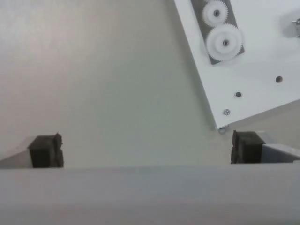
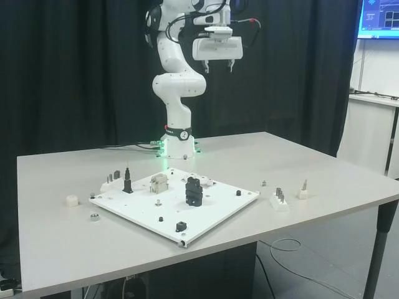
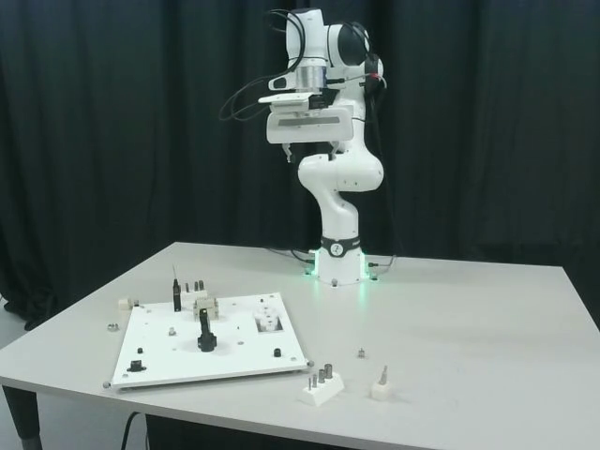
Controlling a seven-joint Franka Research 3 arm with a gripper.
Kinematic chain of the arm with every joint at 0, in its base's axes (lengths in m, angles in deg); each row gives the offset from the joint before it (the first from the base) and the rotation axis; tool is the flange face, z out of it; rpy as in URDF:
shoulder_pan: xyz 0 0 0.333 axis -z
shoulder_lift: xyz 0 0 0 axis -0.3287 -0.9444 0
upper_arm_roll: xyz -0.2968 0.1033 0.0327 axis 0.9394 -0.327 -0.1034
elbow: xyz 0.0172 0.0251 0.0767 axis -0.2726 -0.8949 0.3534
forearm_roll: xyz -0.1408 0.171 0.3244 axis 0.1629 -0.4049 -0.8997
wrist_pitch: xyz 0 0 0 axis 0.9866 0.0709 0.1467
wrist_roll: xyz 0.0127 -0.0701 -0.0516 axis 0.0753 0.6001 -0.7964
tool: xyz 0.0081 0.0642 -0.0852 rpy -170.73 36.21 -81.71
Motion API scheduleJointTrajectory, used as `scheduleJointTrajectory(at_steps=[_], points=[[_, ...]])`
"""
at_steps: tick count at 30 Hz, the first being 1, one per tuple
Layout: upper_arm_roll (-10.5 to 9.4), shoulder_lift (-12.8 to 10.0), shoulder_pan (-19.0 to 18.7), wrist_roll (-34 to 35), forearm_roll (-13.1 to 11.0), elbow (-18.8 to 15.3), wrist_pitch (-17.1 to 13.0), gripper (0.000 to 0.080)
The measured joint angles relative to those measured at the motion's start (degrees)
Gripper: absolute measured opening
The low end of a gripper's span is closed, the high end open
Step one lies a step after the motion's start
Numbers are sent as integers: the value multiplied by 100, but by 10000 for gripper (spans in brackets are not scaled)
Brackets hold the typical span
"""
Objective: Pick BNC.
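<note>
Our end effector (image 2: 218, 64) hangs high with its fingers spread and nothing between them; the connector (image 2: 127, 181) stands upright on the white board (image 2: 212, 208), far below at about 7 o'clock in the first room view.

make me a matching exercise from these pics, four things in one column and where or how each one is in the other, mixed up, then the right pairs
Things:
1. claw
2. white board
3. two white gears
4. small white cube

Places or states:
A. lying flat on the grey table, carrying small parts
B. on the table just off the board's edge
C. open, high above the table, holding nothing
D. mounted side by side on a grey strip on the board

Pairs: 1-C, 2-A, 3-D, 4-B
</note>
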State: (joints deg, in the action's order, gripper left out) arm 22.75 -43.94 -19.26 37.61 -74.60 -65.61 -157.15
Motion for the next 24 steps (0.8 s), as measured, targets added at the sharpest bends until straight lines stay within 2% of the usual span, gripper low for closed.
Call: scheduleJointTrajectory(at_steps=[24], points=[[99, -102, 15, -3, 23, 8, -55, 800]])
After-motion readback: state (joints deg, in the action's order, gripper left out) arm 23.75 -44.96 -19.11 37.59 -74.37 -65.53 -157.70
